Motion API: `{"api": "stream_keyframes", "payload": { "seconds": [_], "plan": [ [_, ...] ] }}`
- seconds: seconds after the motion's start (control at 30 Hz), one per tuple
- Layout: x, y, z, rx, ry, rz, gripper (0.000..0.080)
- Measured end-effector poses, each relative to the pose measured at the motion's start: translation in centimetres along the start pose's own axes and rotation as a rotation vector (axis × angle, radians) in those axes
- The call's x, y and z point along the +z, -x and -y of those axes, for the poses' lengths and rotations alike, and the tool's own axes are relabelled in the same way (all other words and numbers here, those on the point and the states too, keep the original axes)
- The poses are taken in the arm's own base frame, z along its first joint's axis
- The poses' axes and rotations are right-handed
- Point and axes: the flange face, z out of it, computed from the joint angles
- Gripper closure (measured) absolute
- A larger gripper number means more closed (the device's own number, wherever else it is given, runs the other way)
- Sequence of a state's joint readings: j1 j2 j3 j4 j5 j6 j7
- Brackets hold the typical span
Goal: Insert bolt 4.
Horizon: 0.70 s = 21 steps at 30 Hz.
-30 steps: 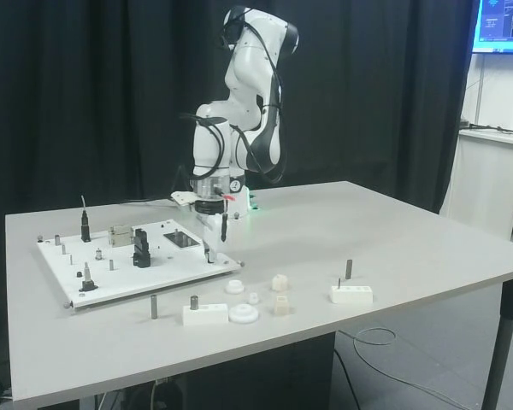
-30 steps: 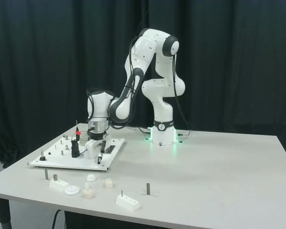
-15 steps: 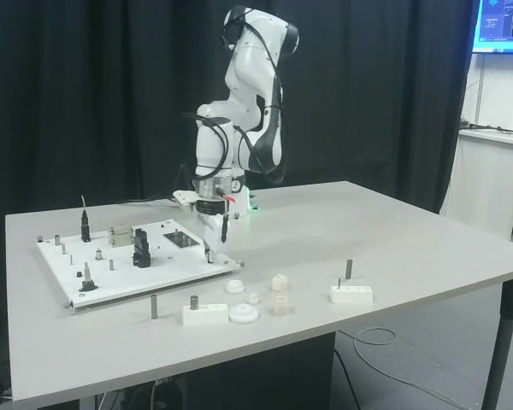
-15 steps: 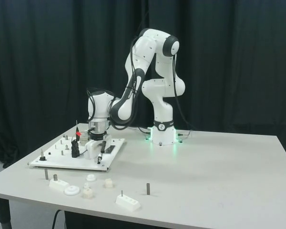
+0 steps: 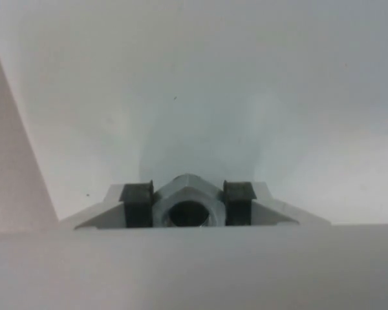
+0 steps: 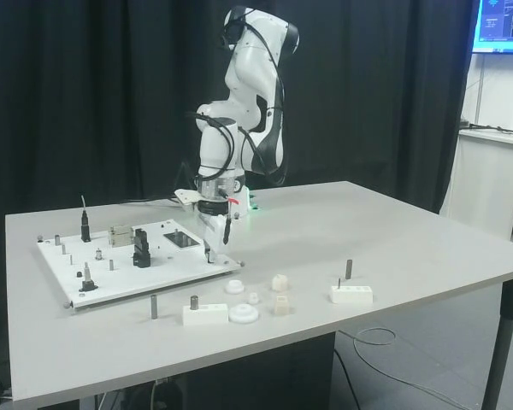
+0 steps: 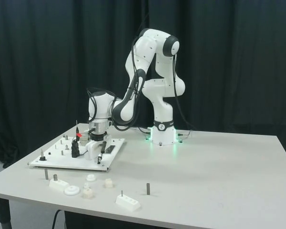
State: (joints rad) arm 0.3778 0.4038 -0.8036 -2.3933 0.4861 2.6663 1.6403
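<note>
1. I am pinching the bolt (image 5: 187,205) in my pincer (image 5: 187,205); in the wrist view its grey hexagonal head is sitting just below the middle of the frame, with one black fingertip (image 5: 136,201) pressing on each side of it.
2. In the first room view I am holding my pincer (image 6: 211,248) left of the frame's middle, pointing down over the near right corner of the white board (image 6: 132,256). I cannot tell from here whether the bolt's tip is touching the board.
3. In the second room view my pincer (image 7: 92,151) is showing at the left of the frame, over the board (image 7: 76,160), and my white arm (image 7: 148,62) is arching up to the frame's upper middle and coming down to its base (image 7: 163,136) on the grey worktop (image 7: 219,167).
4. The board is carrying several small upright pegs and black fixtures (image 6: 140,248), all lying left of my pincer in the first room view.
5. In the lower middle of the first room view, loose white parts are lying on the worktop (image 6: 393,231) in front of the board: a white block (image 6: 204,313) with a peg, a round white disc (image 6: 243,315), and further right another white block (image 6: 350,294) with a thin pin.
6. A lone grey pin (image 6: 349,269) is standing just behind that right-hand block.
</note>
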Motion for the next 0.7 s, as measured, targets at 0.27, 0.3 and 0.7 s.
{"api": "stream_keyframes", "payload": {
  "seconds": [0.27, 0.3, 0.7],
  "plan": [
    [0.01, 0.19, -0.03, -0.021, -0.005, -0.009, 0.0574],
    [0.01, 0.2, -0.03, -0.024, -0.006, -0.01, 0.0574],
    [-0.01, 0.26, -0.11, -0.012, -0.018, -0.012, 0.0574]
  ]
}}
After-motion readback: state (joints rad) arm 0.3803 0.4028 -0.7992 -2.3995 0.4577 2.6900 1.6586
